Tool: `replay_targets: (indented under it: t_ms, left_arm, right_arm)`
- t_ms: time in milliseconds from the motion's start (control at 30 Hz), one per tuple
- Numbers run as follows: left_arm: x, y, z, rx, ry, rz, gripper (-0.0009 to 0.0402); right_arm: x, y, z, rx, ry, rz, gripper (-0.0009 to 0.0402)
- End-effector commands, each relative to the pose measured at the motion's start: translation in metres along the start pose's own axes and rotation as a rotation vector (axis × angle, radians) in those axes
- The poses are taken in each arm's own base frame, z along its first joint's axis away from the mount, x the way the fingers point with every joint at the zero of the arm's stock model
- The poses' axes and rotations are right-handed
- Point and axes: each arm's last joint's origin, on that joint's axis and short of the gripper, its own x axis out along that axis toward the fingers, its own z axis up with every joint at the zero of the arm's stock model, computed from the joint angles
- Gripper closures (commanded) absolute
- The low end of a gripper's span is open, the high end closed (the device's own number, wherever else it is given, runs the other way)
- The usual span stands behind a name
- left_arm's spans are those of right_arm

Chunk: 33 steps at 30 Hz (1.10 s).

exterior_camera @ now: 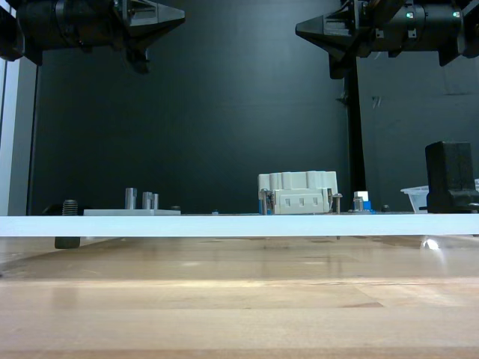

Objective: Pick the HAN10E connector and install on the hub

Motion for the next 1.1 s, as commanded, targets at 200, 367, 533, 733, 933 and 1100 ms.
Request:
replay_targets:
  t_ms: [200, 367, 533, 733, 933, 1100]
  left_arm:
    - [0.0, 0.0, 0.0, 0.0, 0.0, 0.0, 0.0393]
    - [0.0, 0.0, 0.0, 0.0, 0.0, 0.0, 0.0393]
    - [0.0, 0.0, 0.0, 0.0, 0.0, 0.0, 0.0393]
    - [0.0, 0.0, 0.0, 0.0, 0.0, 0.0, 0.0393]
    - [0.0, 0.0, 0.0, 0.0, 0.0, 0.0, 0.0393]
    - [0.0, 0.0, 0.0, 0.0, 0.0, 0.0, 0.0393]
  right_arm:
    - [0.001, 0.001, 0.001, 0.152, 0.045, 0.002, 0.0393]
    - [0.004, 0.005, 0.006, 0.137, 0.302, 0.001, 0.0393]
    - [0.0, 0.008, 0.017, 0.131, 0.517, -0.002, 0.0393]
    - [-0.011, 0.011, 0.031, 0.123, 0.727, -0.002, 0.0393]
    - [-0.026, 0.015, 0.039, 0.109, 0.914, 0.002, 0.0393]
    - [-0.037, 0.019, 0.044, 0.09, 1.035, 0.015, 0.0393]
